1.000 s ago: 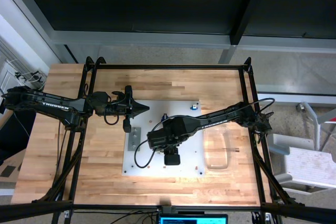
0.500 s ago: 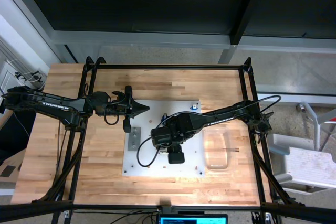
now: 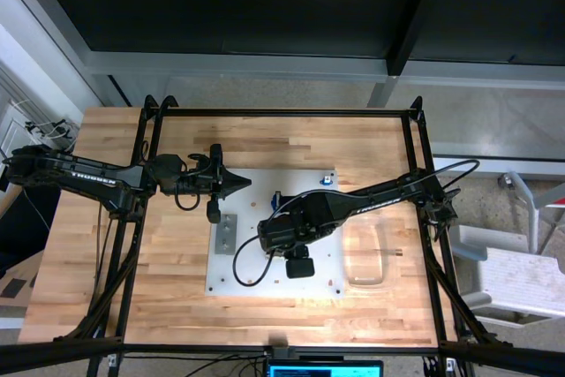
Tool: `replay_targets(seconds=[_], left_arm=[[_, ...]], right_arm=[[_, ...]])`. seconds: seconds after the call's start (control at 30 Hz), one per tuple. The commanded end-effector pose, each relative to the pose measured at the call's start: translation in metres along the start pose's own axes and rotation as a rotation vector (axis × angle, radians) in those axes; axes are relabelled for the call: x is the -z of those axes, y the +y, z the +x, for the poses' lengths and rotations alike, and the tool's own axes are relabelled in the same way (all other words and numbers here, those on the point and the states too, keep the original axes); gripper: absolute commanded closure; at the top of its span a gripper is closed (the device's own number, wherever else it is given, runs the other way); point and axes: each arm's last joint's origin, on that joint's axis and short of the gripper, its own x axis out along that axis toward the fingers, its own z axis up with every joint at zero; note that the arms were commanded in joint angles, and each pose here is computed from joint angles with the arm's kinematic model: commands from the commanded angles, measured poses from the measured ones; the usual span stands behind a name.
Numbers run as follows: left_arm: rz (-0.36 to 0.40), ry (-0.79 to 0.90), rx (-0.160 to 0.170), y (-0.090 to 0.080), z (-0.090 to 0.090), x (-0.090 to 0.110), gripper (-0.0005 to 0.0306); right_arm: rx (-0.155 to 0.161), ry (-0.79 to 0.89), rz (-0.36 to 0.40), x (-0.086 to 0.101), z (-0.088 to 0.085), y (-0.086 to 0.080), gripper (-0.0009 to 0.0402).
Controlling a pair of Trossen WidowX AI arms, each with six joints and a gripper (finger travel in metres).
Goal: Remove the HAN10-E connector and place it in the container
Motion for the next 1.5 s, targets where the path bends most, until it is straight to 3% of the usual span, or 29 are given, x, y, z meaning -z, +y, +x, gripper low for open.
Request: replay_targets(seconds=[0.03, 0.47, 0.57, 0.9, 0.97, 1.03, 1.17, 1.5], left_arm=[[0.0, -0.001, 0.0, 0.0, 0.0, 0.0, 0.03], [0.0, -0.001, 0.0, 0.0, 0.0, 0.0, 0.03], [0.0, 0.0, 0.0, 0.0, 0.0, 0.0, 0.03], [0.0, 0.0, 0.0, 0.0, 0.0, 0.0, 0.03], [0.0, -0.001, 0.0, 0.0, 0.0, 0.0, 0.03], [0.0, -0.001, 0.0, 0.0, 0.0, 0.0, 0.03], [0.0, 0.0, 0.0, 0.0, 0.0, 0.0, 0.03], [0.0, 0.0, 0.0, 0.0, 0.0, 0.0, 0.03]], right_arm=[[-0.007, -0.03, -0.011, -0.002, -0.001, 0.003, 0.0381], [-0.023, -0.139, -0.017, -0.013, 0.001, 0.009, 0.0381], [-0.004, -0.152, -0.017, -0.014, 0.001, 0.01, 0.0381], [-0.022, -0.273, -0.026, -0.025, -0.002, 0.014, 0.0381], [-0.031, -0.307, -0.028, -0.027, 0.007, 0.016, 0.0381], [-0.048, -0.346, -0.025, -0.023, 0.011, 0.016, 0.0381], [-0.054, -0.337, 0.005, -0.007, 0.021, 0.015, 0.0381], [-0.057, -0.298, 0.066, 0.037, 0.014, 0.009, 0.0381]])
